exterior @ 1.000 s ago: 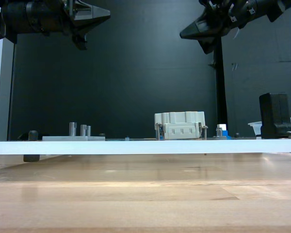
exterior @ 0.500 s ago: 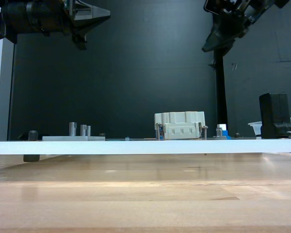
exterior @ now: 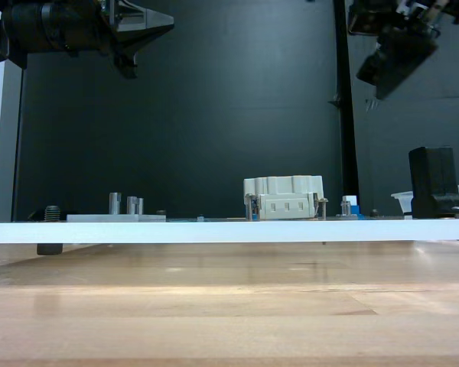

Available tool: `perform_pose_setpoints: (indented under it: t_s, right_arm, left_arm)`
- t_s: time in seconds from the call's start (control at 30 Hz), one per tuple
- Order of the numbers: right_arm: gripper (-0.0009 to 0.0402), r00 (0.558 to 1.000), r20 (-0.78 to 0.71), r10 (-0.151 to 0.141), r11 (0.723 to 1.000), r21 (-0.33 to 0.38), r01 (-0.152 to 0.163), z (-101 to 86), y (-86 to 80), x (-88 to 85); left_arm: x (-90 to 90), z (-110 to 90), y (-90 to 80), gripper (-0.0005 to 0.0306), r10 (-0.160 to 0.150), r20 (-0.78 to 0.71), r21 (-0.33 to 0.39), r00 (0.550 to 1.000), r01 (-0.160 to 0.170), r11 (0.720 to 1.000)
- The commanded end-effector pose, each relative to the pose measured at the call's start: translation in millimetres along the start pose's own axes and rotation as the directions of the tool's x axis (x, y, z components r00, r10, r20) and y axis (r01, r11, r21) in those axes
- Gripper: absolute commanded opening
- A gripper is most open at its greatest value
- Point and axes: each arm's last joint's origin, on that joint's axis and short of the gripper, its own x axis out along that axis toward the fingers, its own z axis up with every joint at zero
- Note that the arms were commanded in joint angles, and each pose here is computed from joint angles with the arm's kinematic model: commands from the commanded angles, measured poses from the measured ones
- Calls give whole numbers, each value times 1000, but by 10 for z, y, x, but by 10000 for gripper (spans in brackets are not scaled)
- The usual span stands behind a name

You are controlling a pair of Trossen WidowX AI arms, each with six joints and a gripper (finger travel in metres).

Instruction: Pick the 16mm bar and install on taskboard

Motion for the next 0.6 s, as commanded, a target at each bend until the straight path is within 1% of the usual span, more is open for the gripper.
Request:
perform_pose_setpoints:
  t_s: [0.03, 0.23, 0.3, 0.4, 0.6]
  right_arm:
    - [0, 997, -71, -4, 1000, 19, 5, -68, 3, -5]
    - [0, 984, -178, -11, 1000, 27, 16, -173, 7, -18]
    - [0, 978, -208, -17, 999, 37, 25, -202, 5, -23]
    - [0, 968, -249, -41, 998, 30, 50, -244, 8, -32]
    - [0, 953, -302, -40, 998, 31, 52, -300, 53, -46]
  left_arm:
    - [0, 0, 1, 0, 0, 0, 0, 1000, 0, 1000]
    - [0, 0, 1, 0, 0, 0, 0, 1000, 0, 1000]
    - [0, 0, 1, 0, 0, 0, 0, 1000, 0, 1000]
    - [0, 0, 0, 0, 0, 0, 0, 1000, 0, 1000]
    - [0, 0, 1, 0, 0, 0, 0, 1000, 0, 1000]
